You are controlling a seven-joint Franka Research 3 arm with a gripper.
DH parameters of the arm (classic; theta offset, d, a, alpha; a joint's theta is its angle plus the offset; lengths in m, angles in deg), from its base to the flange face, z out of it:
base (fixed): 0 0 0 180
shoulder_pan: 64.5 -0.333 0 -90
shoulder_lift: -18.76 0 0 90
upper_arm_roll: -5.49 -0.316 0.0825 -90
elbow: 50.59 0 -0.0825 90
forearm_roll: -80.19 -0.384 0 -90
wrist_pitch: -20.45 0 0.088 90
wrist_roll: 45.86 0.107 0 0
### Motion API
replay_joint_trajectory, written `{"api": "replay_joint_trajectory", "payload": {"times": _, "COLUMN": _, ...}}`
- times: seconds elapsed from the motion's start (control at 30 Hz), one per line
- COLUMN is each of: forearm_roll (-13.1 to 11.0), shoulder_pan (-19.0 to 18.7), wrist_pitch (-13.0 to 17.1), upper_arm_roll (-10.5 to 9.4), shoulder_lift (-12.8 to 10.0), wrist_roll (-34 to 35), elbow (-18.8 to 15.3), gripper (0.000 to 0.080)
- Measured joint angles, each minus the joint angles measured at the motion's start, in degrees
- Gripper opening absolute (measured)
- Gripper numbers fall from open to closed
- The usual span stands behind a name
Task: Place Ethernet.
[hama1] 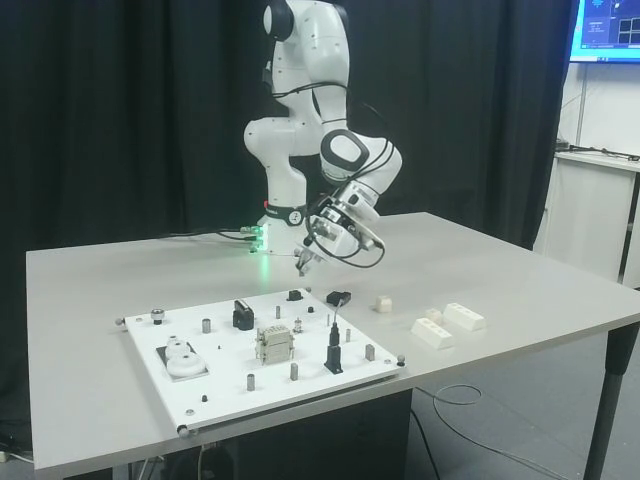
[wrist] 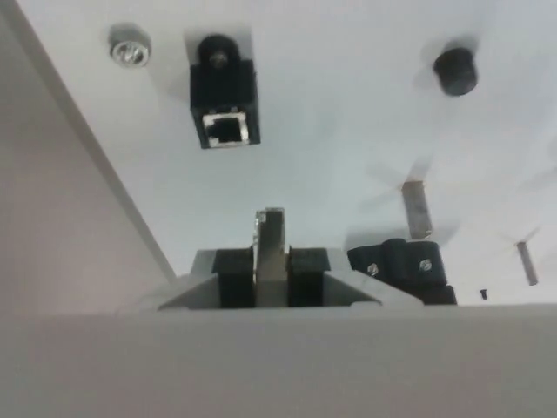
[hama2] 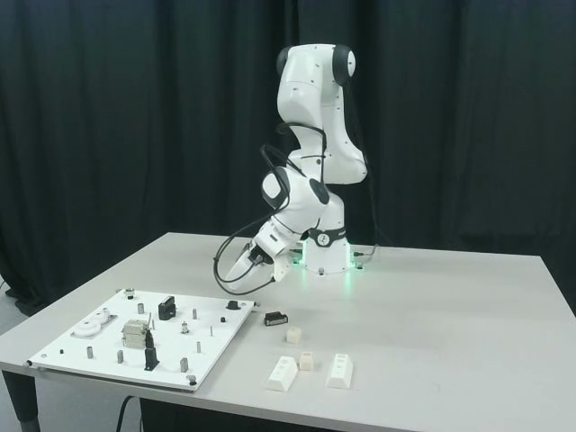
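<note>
My gripper is shut on a small grey Ethernet plug, which sticks out past the black pads. The black Ethernet socket block stands on the white board, its metal-rimmed opening facing the camera, some way ahead of the plug. In the first room view the gripper hangs tilted in the air over the far edge of the board, apart from the socket block. The second room view shows the gripper above and to the right of the socket block.
On the board near the socket are a silver bolt, a black knob, a black clamp and grey pegs. A black part and white blocks lie on the grey table beside the board.
</note>
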Motion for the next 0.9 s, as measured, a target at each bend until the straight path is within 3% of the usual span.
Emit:
{"api": "replay_joint_trajectory", "payload": {"times": 0.23, "forearm_roll": -0.8, "shoulder_pan": 0.0, "wrist_pitch": 1.2, "upper_arm_roll": -1.86, "shoulder_lift": 0.0, "wrist_roll": 2.6, "elbow": 0.1, "gripper": 0.008}}
{"api": "replay_joint_trajectory", "payload": {"times": 0.53, "forearm_roll": -2.5, "shoulder_pan": -0.2, "wrist_pitch": 2.2, "upper_arm_roll": -5.81, "shoulder_lift": 0.0, "wrist_roll": 7.3, "elbow": 0.3, "gripper": 0.0079}}
{"api": "replay_joint_trajectory", "payload": {"times": 0.9, "forearm_roll": -8.5, "shoulder_pan": -0.8, "wrist_pitch": 2.2, "upper_arm_roll": -11.75, "shoulder_lift": -0.1, "wrist_roll": 14.2, "elbow": 0.9, "gripper": 0.0079}}
